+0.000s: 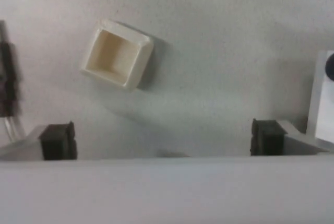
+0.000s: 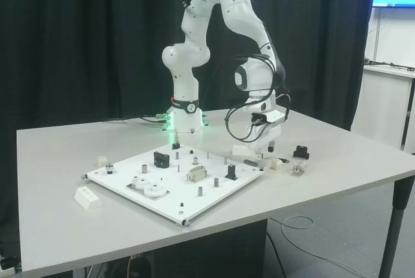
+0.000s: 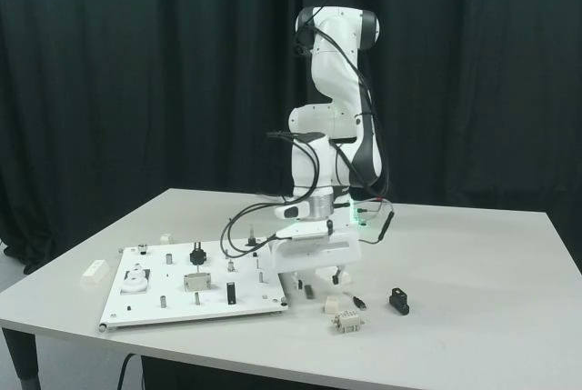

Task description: Remove square peg 3.

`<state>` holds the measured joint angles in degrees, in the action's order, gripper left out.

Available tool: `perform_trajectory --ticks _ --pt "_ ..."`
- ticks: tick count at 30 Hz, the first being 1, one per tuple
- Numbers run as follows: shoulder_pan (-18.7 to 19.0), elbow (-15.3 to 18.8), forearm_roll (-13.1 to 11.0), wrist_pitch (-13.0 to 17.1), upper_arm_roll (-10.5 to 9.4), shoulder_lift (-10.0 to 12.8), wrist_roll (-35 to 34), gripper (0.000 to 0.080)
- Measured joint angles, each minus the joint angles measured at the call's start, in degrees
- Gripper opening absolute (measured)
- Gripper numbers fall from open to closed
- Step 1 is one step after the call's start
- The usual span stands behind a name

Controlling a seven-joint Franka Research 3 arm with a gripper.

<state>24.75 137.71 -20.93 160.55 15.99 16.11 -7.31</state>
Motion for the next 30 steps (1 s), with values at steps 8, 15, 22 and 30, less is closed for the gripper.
perform_trajectory --ticks 8,15,22,30 --pt "0.00 -0.28 -0.06 0.00 -0.29 -0.51 0.00 0.0762" --pt "0.00 -0.40 -0.06 -0.02 -0.35 -1.11 0.00 0.0798" --pt "-0.03 -0.60 -0.06 -0.02 -0.32 -1.71 0.00 0.0800" --pt "-0.11 -1.54 -0.06 -0.03 0.28 -2.00 -0.16 0.0800"
